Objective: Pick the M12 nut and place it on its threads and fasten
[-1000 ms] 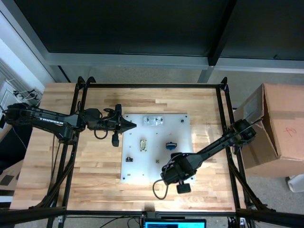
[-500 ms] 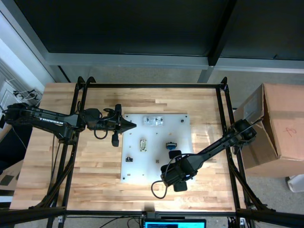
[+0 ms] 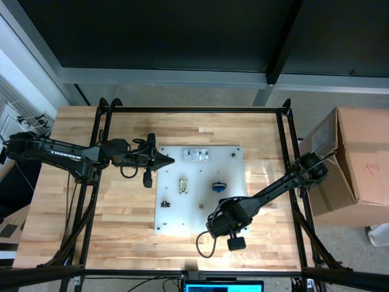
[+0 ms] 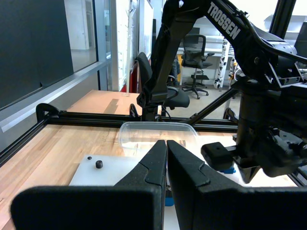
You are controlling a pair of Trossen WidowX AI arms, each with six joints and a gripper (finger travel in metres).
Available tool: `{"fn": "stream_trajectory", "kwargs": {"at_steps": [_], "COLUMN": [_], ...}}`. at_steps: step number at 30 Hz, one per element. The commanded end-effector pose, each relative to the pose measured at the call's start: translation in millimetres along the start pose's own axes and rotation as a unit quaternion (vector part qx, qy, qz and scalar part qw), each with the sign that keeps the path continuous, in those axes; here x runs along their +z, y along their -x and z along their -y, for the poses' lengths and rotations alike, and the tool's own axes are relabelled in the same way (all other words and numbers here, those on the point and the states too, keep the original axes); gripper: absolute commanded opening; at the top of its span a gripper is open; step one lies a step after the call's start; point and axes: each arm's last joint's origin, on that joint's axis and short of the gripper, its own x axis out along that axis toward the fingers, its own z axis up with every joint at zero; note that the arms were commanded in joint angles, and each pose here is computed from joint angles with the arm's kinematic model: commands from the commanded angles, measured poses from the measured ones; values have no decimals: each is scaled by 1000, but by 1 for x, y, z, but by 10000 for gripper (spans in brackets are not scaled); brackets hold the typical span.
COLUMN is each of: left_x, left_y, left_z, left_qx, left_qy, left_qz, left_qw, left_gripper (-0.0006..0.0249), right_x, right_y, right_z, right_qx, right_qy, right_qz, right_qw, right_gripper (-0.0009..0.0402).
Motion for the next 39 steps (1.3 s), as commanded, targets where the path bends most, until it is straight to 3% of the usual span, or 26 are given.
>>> {"fn": "stream_trajectory", "kwargs": {"at_steps": [1,7,12,20,24,27,34,39], "left_x": [0,0,0,0,0,0,0,0], "left_y": [0,0,0,0,0,0,0,0], "left_z": [0,0,0,0,0,0,0,0], "left_qx": [0,0,0,0,0,0,0,0], "left_qy": [0,0,0,0,0,0,0,0], "left_qz": [0,0,0,0,0,0,0,0], "left_qw": [1000,1000,1000,1000,1000,1000,1000,1000], "left_gripper": [0,0,0,0,0,0,0,0], "right_x": [0,0,0,-6,-13,-24,-54,-75], "right_y": [0,9,30,78,101,117,145,158], "right_z": [0,-1,5,29,51,70,119,146], "right_qx": [-10,-9,-1,-38,-50,-76,-101,-85], "right_qy": [-4,-3,2,2,-6,-18,-42,-36], "right_qz": [4,25,60,152,217,272,411,511], "right_qw": [1000,1000,998,988,975,959,905,855], "right_gripper": [0,0,0,0,0,0,0,0]}}
